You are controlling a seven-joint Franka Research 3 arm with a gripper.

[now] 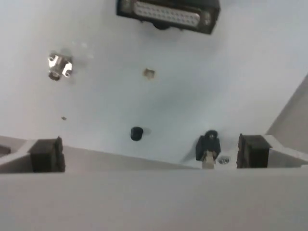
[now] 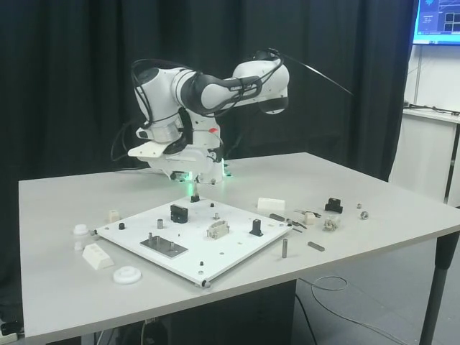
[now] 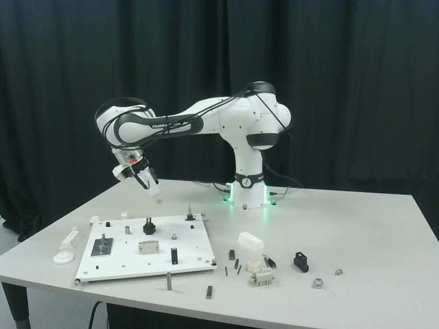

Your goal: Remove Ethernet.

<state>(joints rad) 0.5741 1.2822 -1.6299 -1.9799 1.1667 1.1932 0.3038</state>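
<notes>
Ethernet plug (image 1: 208,153) sitting upright in white board (image 1: 159,96), lower right of wrist frame. Judging light, stiff, latch fragile; gripping black body sides. Fingers (image 1: 47,155) spread wide, holding nothing.

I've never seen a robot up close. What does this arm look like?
A white arm of rounded segments with black joint bands, black lettering on one link and thin black cables looped outside. Its base glows green. The end effector is white with black fingers.

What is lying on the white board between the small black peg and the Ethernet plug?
Nothing: in the wrist view the white board is bare between the black peg and the Ethernet plug.
</notes>
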